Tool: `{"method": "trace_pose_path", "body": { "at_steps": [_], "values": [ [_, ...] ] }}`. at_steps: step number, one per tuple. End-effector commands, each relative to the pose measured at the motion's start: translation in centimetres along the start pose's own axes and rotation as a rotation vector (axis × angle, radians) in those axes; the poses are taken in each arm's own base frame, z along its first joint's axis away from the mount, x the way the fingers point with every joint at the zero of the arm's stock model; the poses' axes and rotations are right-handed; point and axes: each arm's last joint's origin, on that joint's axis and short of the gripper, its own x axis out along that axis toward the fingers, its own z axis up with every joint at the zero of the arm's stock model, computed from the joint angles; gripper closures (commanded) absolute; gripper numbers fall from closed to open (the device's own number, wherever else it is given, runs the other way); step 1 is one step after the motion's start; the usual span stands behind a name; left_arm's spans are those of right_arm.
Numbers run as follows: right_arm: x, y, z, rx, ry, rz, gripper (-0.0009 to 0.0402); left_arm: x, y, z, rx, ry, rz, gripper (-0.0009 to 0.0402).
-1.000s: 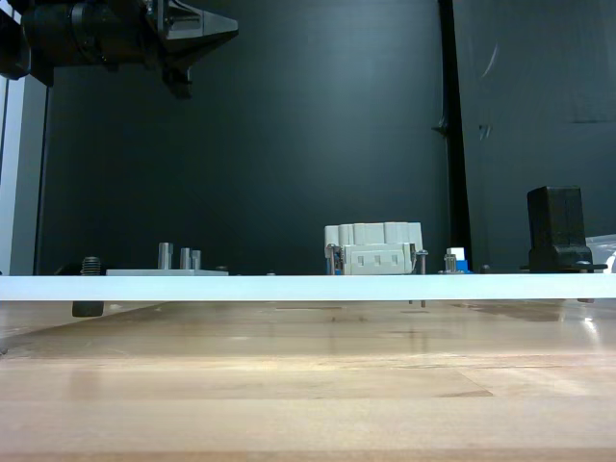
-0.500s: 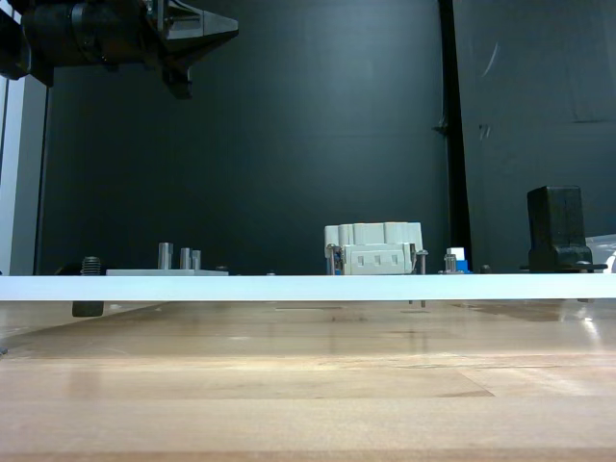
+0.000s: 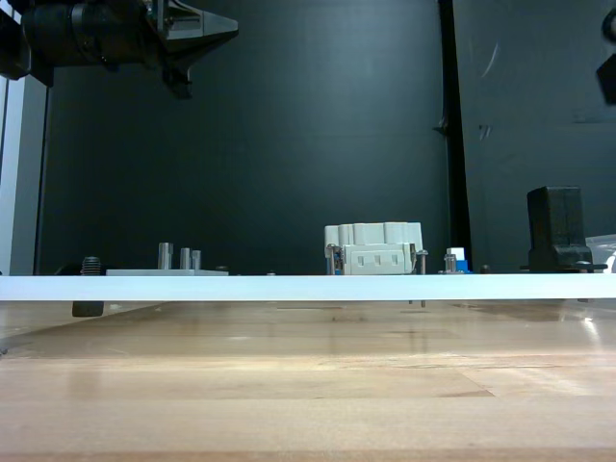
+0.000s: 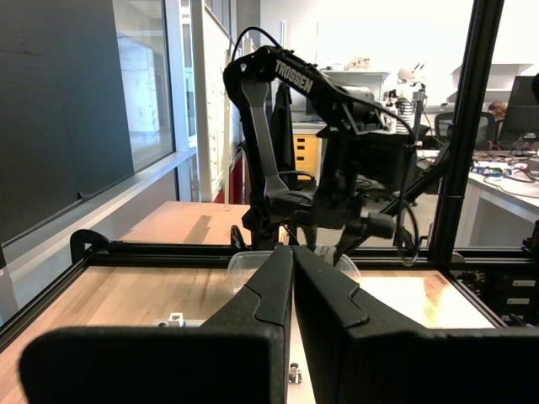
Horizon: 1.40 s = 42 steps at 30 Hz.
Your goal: Remove the HAN10E connector from the taskboard and place in the container
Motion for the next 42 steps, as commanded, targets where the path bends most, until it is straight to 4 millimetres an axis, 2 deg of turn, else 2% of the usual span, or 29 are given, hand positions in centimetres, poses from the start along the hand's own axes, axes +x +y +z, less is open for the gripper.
{"method": "trace_pose_path", "body": {
  "at_steps": [1, 11, 15, 19, 25, 33, 42],
  "values": [
    [0.7, -0.4, 0.2, 0.024, -0.005, -0.011, 0.0311, 0.0, 0.0, 0.0, 0.0, 0.0, 0.0, 0.0393],
    [1.4, -0.6, 0.3, 0.053, -0.006, -0.009, 0.0167, 0.0, 0.0, 0.0, 0.0, 0.0, 0.0, 0.0393],
    [1.3, -0.7, 0.4, 0.066, 0.0, -0.004, 0.0136, 0.0, 0.0, 0.0, 0.0, 0.0, 0.0, 0.0393],
    [1.1, -1.3, 1.0, 0.109, -0.009, 0.006, 0.0125, 0.0, 0.0, 0.0, 0.0, 0.0, 0.0, 0.0393],
    [-0.4, -1.8, 2.9, 0.079, -0.054, 0.045, 0.0143, 0.0, 0.0, 0.0, 0.0, 0.0, 0.0, 0.0393],
    [-1.6, -4.5, 5.9, 0.075, -0.196, 0.112, 0.019, 0.0, 0.0, 0.0, 0.0, 0.0, 0.0, 0.0393],
    [-2.4, -6.6, 10.6, 0.017, -0.518, 0.164, 0.0297, 0.0, 0.0, 0.0, 0.0, 0.0, 0.0, 0.0393]
  ]
}}
